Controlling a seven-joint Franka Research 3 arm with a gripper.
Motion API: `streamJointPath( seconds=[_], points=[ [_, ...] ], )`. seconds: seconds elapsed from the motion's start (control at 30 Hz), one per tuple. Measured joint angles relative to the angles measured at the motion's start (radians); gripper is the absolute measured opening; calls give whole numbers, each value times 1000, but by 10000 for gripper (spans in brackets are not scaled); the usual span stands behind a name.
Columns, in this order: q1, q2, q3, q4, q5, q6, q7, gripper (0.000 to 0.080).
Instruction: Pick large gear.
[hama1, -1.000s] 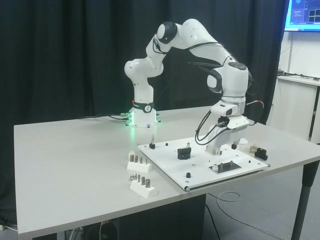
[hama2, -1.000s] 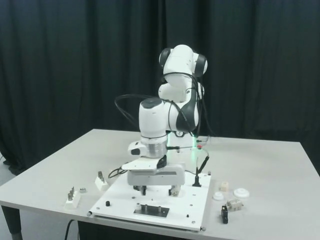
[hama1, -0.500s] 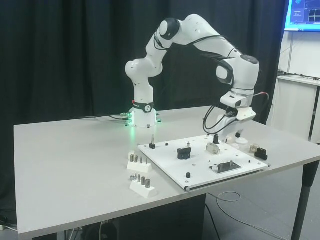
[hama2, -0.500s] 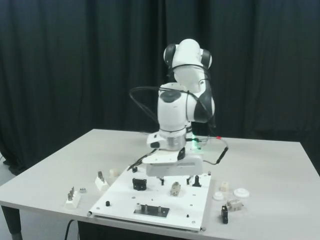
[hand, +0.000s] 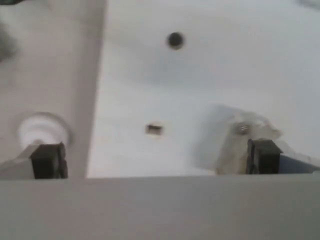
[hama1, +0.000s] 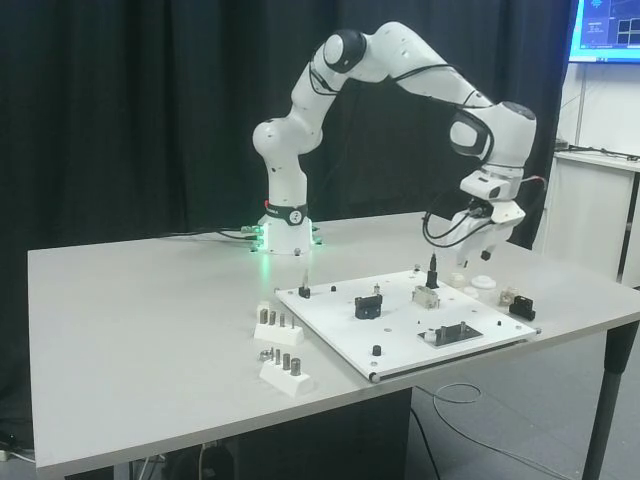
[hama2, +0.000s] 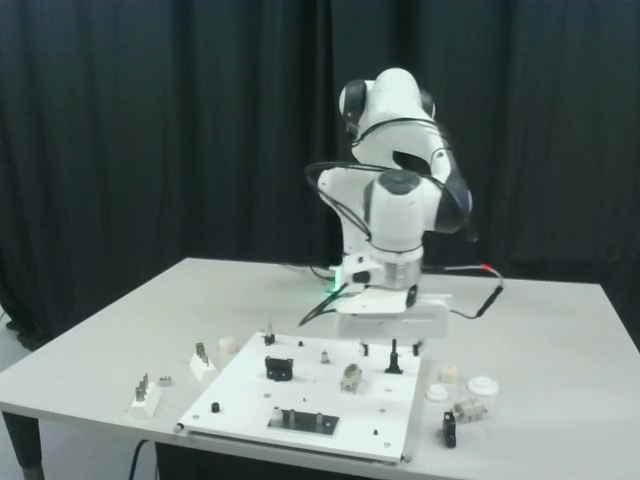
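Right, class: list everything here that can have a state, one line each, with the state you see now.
End effector: open, holding nothing.
Large gear: lying flat on the table, not gripped.
Black peg: standing upright on the white board.
Base light: lit green.

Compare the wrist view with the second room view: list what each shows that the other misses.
Only the wrist view shows the open gripper close up, its black pads spread wide. Only the second room view shows the whole white arm, the large gear on the grey table, and the small fixture blocks. Both show the white board and, probably, the small gear.
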Motion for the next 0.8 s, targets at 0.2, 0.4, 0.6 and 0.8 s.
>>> streamJointPath(
  seconds=[0.2,0.4,0.6,0.8],
  points=[
    [56,-15,0,-25,-8,14,70,800],
    [108,-27,0,-48,-27,32,152,800],
    [148,-32,0,-62,-40,40,241,800],
    [181,-40,1,-89,-38,67,286,800]
  ],
)
